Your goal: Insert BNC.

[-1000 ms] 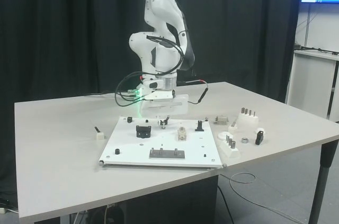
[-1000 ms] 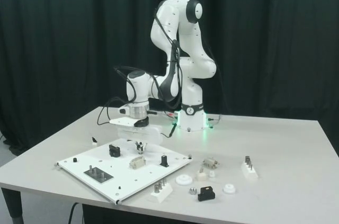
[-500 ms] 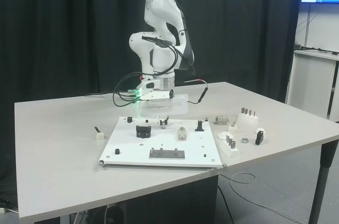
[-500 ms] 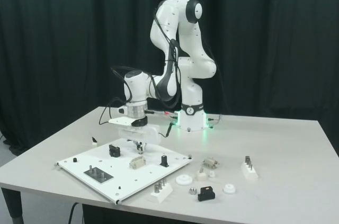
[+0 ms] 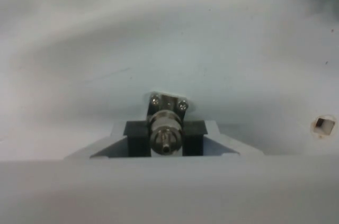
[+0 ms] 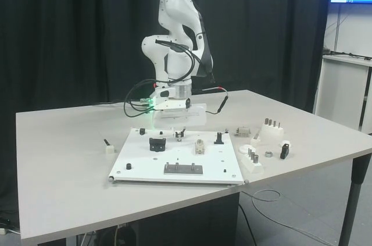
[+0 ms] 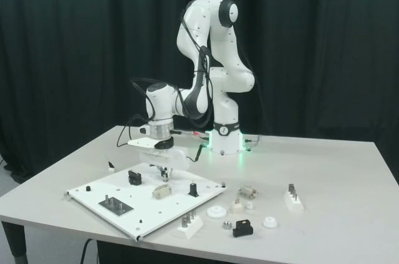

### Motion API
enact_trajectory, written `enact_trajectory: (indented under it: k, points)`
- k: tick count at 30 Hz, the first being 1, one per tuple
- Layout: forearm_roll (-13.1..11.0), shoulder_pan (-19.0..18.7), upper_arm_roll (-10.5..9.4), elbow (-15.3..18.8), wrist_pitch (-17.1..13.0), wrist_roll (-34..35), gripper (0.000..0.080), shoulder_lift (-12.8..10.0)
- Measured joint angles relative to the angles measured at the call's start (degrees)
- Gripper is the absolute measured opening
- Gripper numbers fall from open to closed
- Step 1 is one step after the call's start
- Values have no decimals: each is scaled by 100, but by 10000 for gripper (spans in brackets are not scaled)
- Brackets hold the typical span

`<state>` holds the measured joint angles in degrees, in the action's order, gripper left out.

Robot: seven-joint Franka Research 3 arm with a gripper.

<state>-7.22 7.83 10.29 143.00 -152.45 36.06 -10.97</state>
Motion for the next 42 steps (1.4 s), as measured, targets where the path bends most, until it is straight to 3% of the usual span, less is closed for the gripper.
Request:
enact_trajectory:
  k: [21, 33, 42]
  points:
    - [112, -24, 5, 2, -11, 351, 125, 2]
    - [685, -71, 6, 1, -9, 257, 125, 1]
    - [794, -73, 9, 1, -9, -60, 125, 0]
